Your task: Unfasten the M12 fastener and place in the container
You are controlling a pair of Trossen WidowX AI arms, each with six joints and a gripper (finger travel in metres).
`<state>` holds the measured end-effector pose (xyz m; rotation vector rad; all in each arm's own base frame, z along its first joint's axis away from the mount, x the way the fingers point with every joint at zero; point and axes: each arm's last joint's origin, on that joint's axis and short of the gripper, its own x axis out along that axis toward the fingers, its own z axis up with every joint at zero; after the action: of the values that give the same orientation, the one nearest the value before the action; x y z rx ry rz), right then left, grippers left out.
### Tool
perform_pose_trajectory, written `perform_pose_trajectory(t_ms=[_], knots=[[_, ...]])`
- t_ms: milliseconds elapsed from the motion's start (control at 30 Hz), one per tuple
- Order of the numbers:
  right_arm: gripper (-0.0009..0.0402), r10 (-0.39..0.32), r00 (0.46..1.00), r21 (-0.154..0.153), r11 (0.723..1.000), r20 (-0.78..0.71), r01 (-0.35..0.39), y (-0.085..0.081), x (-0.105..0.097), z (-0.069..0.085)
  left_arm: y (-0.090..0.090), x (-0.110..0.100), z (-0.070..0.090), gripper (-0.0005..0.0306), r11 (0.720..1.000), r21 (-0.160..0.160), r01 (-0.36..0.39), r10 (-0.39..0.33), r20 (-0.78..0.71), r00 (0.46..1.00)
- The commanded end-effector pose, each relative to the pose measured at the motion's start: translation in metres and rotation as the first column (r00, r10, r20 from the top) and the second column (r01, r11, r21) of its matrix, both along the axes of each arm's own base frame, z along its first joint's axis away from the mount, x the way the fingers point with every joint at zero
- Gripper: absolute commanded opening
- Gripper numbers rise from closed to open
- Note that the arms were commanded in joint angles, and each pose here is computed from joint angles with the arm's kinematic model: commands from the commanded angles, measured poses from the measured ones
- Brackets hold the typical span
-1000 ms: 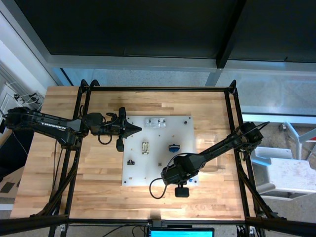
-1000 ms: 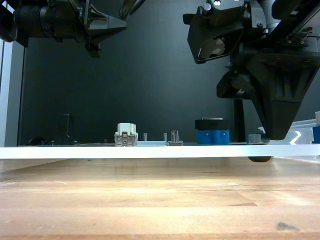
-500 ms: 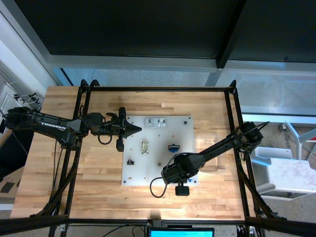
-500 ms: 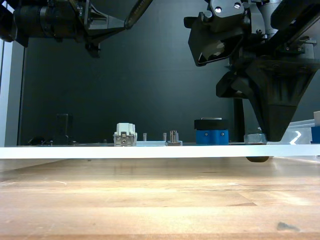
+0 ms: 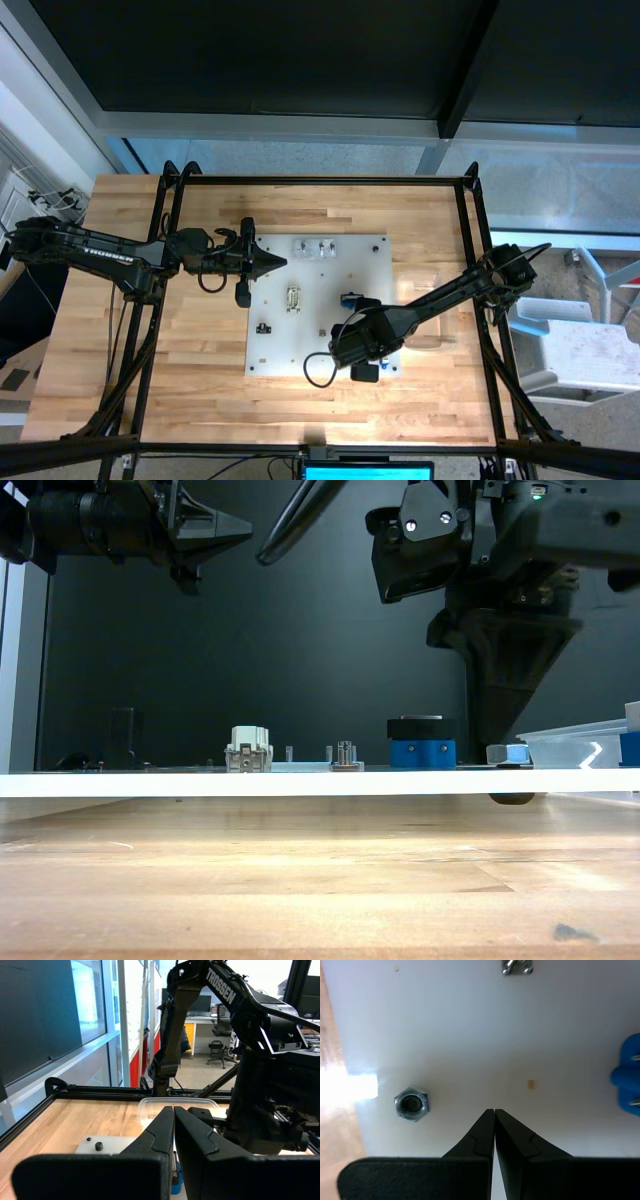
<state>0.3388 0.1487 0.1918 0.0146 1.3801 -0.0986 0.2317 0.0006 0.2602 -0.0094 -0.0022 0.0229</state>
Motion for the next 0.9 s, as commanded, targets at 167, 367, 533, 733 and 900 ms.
perform_pose_trajectory(t_ms=[167, 367, 533, 733, 900], knots=[[0.0000, 0.060, 0.998, 0.273, 0.961, -0.035, -0.048, 0.013, 0.005, 0.021, 0.000, 0.000, 0.000, 0.0000, 1.000, 0.000, 0.000, 0.000, -0.001, 1.000], [0.0000, 0.080, 0.996, 0.310, 0.948, -0.027, -0.067, 0.015, 0.007, 0.021, 0.000, 0.000, 0.000, 0.0000, 1.000, 0.000, 0.000, 0.000, 0.000, 1.000], [0.0000, 0.098, 0.994, 0.282, 0.956, -0.046, -0.081, 0.016, 0.009, 0.002, 0.000, 0.000, 0.000, 0.0000, 1.000, 0.000, 0.000, 0.000, 0.000, 1.000], [0.0000, 0.107, 0.993, 0.267, 0.959, -0.047, -0.091, 0.013, 0.009, -0.012, 0.000, 0.000, 0.000, 0.0000, 1.000, 0.000, 0.000, 0.000, 0.000, 1.000], [0.0000, 0.100, 0.994, 0.256, 0.963, -0.039, -0.087, 0.011, 0.010, -0.014, 0.000, 0.000, 0.000, 0.0000, 1.000, 0.000, 0.000, 0.000, 0.000, 1.000]])
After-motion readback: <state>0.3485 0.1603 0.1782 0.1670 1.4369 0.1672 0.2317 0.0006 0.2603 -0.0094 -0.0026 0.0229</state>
